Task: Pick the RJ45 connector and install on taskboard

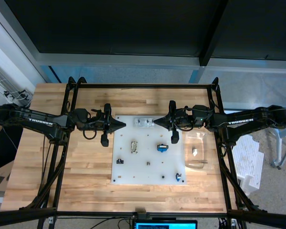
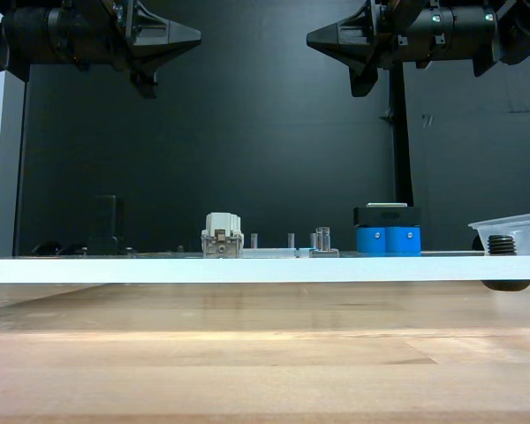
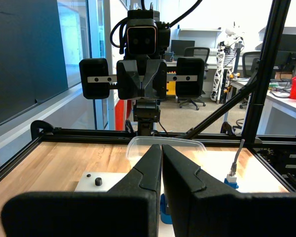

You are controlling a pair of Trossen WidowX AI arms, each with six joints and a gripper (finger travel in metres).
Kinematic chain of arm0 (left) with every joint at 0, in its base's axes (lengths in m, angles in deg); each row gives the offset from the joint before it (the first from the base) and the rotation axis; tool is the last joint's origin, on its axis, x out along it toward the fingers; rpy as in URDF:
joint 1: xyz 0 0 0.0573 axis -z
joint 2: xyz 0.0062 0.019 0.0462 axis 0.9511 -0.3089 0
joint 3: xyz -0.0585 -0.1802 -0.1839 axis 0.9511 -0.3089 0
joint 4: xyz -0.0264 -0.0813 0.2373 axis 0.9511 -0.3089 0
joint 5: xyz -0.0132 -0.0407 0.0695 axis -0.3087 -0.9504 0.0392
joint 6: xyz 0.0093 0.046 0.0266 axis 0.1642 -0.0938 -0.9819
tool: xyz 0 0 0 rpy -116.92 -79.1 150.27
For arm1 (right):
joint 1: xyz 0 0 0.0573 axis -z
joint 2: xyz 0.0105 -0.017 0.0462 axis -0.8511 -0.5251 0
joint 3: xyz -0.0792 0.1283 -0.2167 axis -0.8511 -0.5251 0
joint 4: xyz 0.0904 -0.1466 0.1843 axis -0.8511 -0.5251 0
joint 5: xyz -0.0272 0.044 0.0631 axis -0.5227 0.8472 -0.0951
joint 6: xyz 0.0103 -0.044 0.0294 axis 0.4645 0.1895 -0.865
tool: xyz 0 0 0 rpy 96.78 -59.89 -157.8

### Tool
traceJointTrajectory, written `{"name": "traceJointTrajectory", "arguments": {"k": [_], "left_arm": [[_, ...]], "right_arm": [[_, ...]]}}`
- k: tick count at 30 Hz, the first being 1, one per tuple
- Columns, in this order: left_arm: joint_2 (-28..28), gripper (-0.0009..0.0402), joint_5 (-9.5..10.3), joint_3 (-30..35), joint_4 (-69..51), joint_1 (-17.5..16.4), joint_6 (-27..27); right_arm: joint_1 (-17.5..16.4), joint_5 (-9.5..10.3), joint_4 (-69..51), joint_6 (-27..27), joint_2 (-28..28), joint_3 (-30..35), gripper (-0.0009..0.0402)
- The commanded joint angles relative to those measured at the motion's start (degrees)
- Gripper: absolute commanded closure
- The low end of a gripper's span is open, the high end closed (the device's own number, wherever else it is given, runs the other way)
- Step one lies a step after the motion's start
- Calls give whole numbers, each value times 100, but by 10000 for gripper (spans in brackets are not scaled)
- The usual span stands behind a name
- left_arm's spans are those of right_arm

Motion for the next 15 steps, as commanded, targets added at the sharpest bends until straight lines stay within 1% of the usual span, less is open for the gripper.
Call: {"name": "traceJointTrajectory", "arguments": {"k": [1,15], "left_arm": [[0,393,-2,0,2,-2,0],[0,393,-2,0,2,-2,0]], "right_arm": [[0,-2,2,0,0,0,393],[-2,0,-42,0,0,0,393]]}}
